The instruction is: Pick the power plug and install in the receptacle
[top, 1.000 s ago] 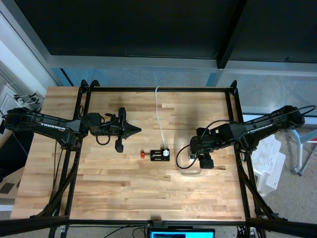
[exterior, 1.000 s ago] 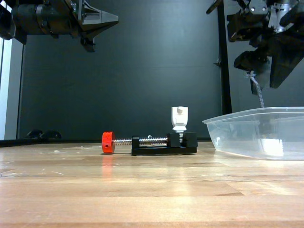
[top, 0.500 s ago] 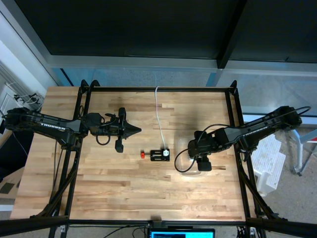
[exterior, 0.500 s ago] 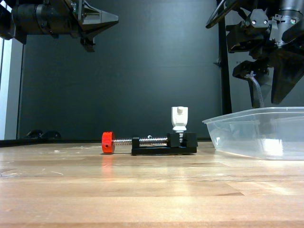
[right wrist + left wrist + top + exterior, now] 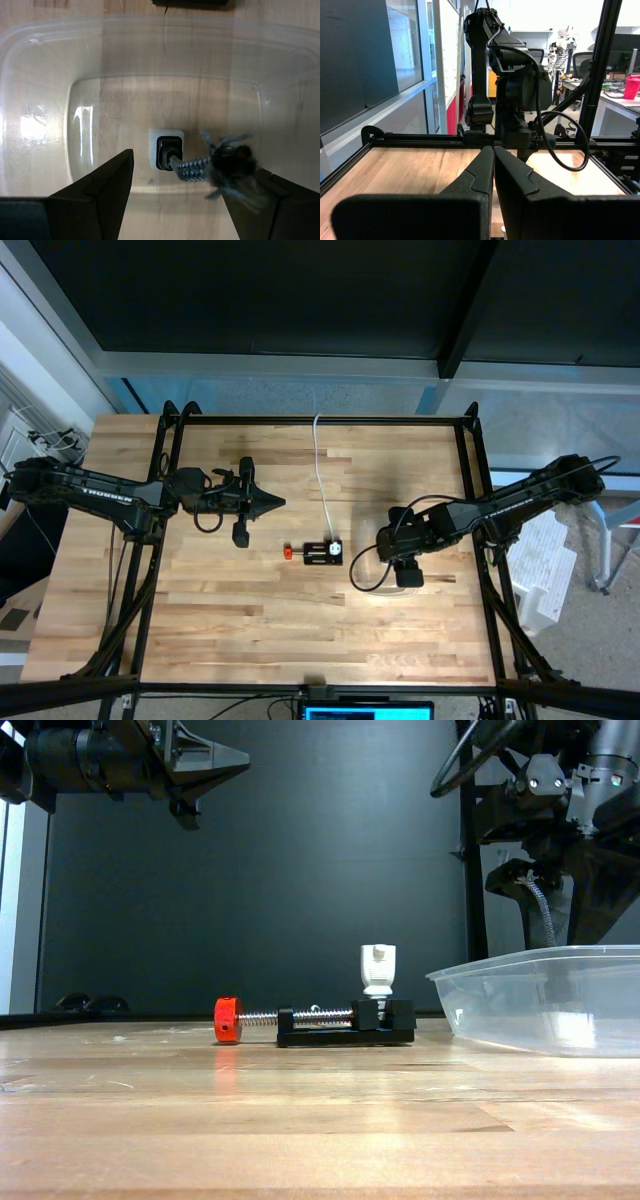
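Right end effector [image 5: 176,174] spread above tray [image 5: 50,40], plug [image 5: 166,152] dead ahead in gap; nearer arm. Left end effector [image 5: 272,503] pinched together, aloft, well apart.

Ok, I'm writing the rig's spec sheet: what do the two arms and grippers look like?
Both arms are matte black with looping black cables. The left arm carries white lettering. The left gripper, left of the vise, has wedge-shaped fingers tapering to a point; the right gripper, over the tray, is black too.
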{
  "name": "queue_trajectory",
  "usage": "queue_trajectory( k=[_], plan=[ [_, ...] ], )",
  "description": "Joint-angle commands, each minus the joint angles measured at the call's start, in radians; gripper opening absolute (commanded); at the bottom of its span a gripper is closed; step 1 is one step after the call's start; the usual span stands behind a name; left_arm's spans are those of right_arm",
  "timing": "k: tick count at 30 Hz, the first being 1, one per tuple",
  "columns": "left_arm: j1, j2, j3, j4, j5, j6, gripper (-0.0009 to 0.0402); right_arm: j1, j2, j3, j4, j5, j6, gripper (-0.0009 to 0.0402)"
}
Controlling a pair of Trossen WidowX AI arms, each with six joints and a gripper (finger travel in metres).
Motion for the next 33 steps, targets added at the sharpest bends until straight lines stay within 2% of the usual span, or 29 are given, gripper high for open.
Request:
queue_trajectory(
  k=[1, 14, 33],
  plan=[
    [0.0, 0.0, 0.0, 0.0, 0.0, 0.0, 0.0, 0.003, -0.001, -0.011, 0.018, -0.006, 0.001, 0.0216],
    [0.0, 0.0, 0.0, 0.0, 0.0, 0.0, 0.0, 0.008, -0.001, -0.056, 0.084, -0.003, 0.0, 0.0211],
    [0.0, 0.0, 0.0, 0.0, 0.0, 0.0, 0.0, 0.008, -0.003, -0.087, 0.124, -0.003, -0.002, 0.0118]
  ],
)
